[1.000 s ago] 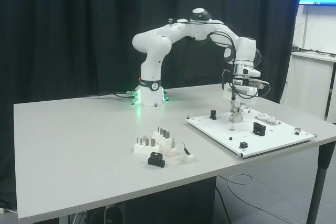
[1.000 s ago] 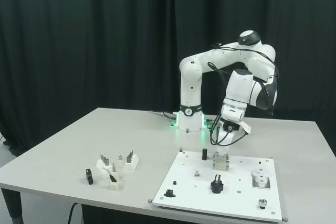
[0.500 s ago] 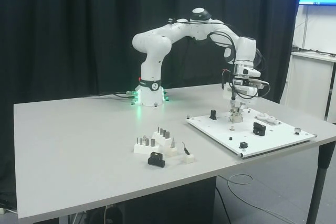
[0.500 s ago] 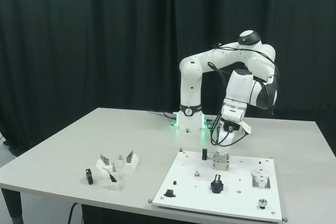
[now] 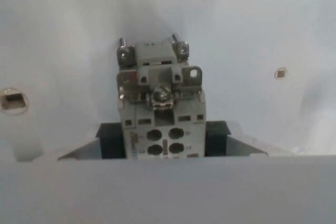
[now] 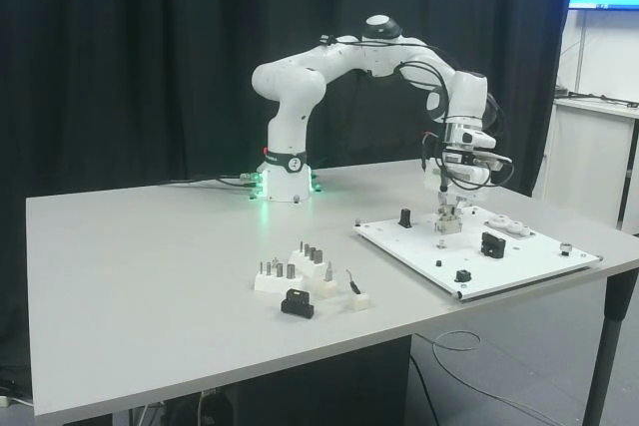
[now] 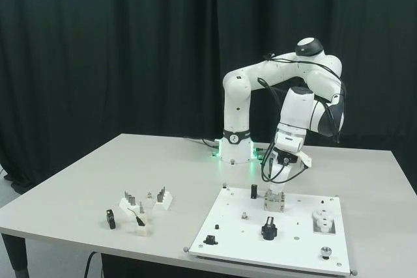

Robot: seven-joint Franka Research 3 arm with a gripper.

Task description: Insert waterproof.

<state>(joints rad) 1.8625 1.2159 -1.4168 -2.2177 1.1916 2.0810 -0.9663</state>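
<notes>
Wrist view: waterproof connector [image 5: 160,114] centred under the camera, grey housing with metal clamp bracket and screw on top, four round ports on the near face. Sitting on white board [image 5: 63,35], black base just visible either side. Small square hole in the board off to one side, another further away. Fingertips not visible here; cannot tell jaw opening or whether anything is held. Tiny print beside the ports, not readable.

First room view: gripper [image 6: 446,197] pointing straight down over the connector [image 6: 446,222] on the board [image 6: 559,258], just above it or touching; cannot tell which. Jaw state again unclear.

Second room view: same picture, gripper [image 7: 277,185] directly over the connector [image 7: 274,201]. White part holders [image 7: 144,202] well apart on the grey table [image 7: 78,187], not involved.

Step in hand, judged: seating the connector. Best kept vertical, centred on the housing, pressed slowly and straight, no side load on the bracket. No brands or legible labels anywhere.
</notes>
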